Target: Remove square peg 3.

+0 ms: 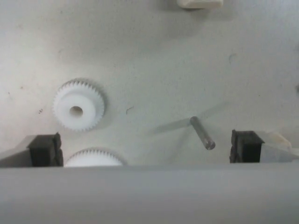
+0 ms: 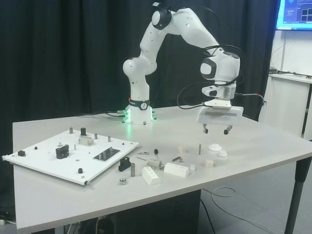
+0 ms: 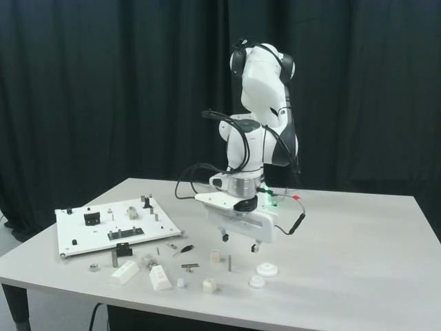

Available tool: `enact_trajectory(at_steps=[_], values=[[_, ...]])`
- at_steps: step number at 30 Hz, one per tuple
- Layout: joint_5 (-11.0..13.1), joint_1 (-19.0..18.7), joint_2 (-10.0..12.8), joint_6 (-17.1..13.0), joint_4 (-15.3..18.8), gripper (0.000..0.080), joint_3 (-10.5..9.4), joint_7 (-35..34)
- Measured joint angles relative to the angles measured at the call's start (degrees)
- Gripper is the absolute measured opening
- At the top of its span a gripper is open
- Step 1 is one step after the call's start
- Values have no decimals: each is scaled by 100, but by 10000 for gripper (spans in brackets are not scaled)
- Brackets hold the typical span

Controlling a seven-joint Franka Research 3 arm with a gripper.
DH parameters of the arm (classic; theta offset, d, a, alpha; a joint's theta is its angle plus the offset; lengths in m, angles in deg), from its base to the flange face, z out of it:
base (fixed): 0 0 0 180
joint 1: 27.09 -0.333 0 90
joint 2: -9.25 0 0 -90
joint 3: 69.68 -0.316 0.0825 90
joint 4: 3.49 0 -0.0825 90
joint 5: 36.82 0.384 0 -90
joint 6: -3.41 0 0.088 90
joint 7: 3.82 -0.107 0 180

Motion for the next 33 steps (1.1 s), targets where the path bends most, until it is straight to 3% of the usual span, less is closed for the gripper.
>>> enact_trajectory(at_steps=[17,33], values=[[-139,89,6,0,-7,800,0,-16],[-600,555,-6,329,-6,800,-9,-4]])
